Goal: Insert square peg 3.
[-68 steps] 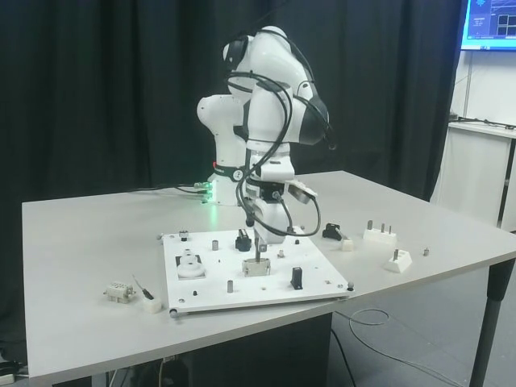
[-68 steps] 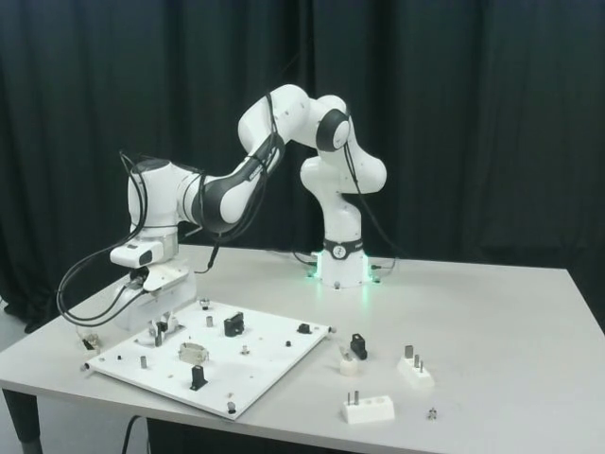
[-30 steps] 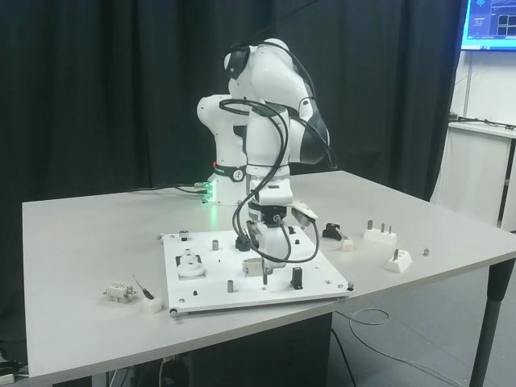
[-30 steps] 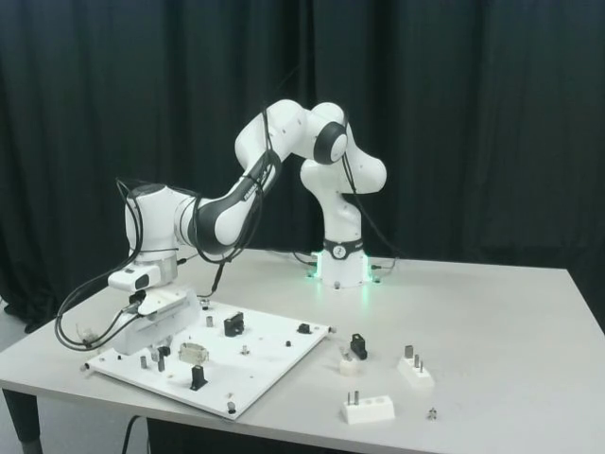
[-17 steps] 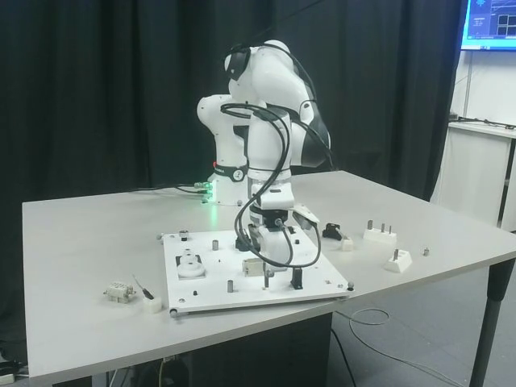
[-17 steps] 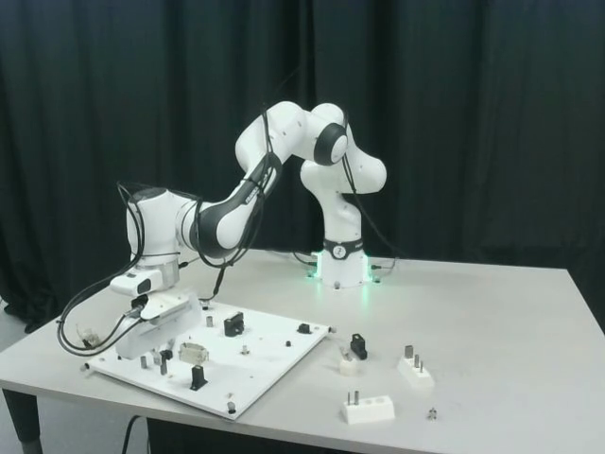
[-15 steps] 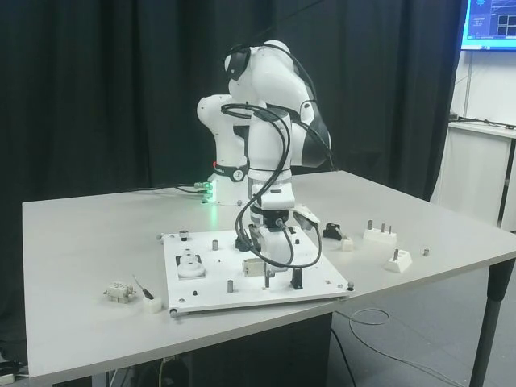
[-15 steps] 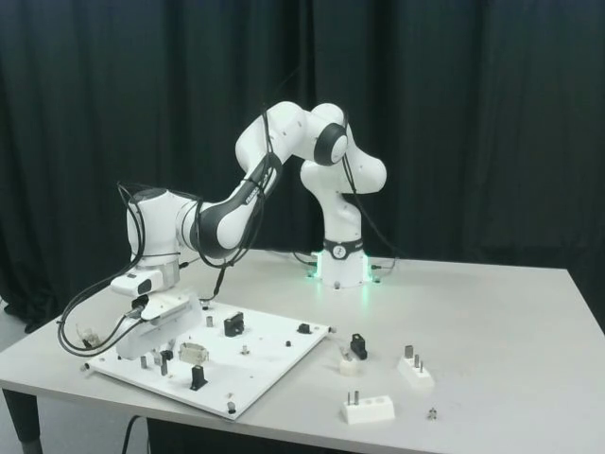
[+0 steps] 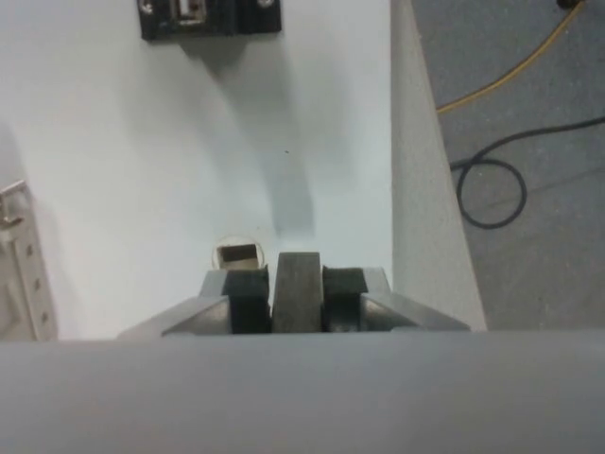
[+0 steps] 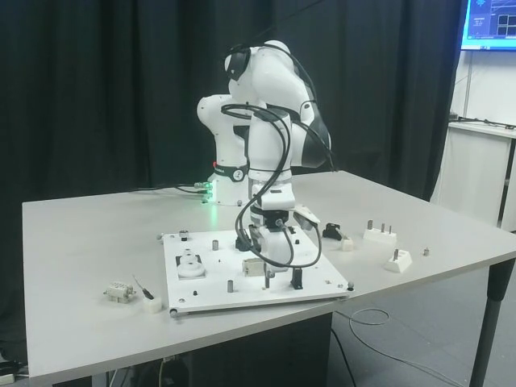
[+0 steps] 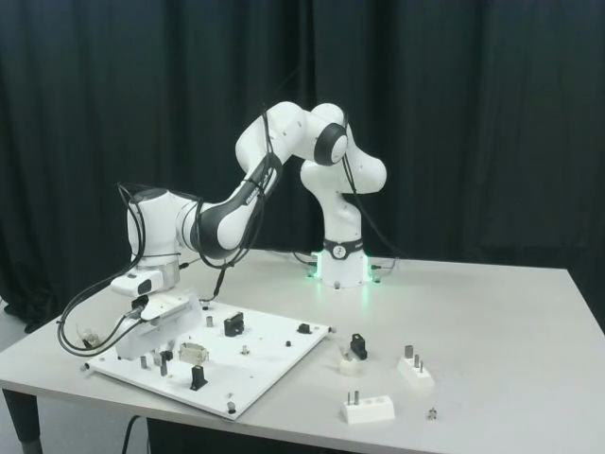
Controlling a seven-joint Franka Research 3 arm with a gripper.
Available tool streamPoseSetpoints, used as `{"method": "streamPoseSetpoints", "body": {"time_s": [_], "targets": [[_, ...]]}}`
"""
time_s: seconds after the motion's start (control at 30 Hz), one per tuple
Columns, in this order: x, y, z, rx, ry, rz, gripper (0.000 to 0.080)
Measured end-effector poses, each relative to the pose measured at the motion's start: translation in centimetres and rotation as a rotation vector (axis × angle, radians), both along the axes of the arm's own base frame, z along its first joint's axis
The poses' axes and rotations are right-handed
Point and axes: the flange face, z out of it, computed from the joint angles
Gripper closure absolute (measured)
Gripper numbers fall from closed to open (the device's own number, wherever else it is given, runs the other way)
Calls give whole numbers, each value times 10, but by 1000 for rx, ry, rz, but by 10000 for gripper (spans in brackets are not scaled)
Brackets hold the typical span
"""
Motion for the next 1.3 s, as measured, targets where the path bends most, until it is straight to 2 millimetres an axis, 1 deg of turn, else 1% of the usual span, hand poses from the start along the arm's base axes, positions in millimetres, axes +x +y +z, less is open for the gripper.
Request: {"method": "streamPoseSetpoints", "body": {"time_s": [0.37,0.83,1.3], "targets": [[-3,-3,-3,-5,1,-5,688],[-6,-7,2,1,20,-9,688],[-12,-5,-7,15,51,-10,688]]}}
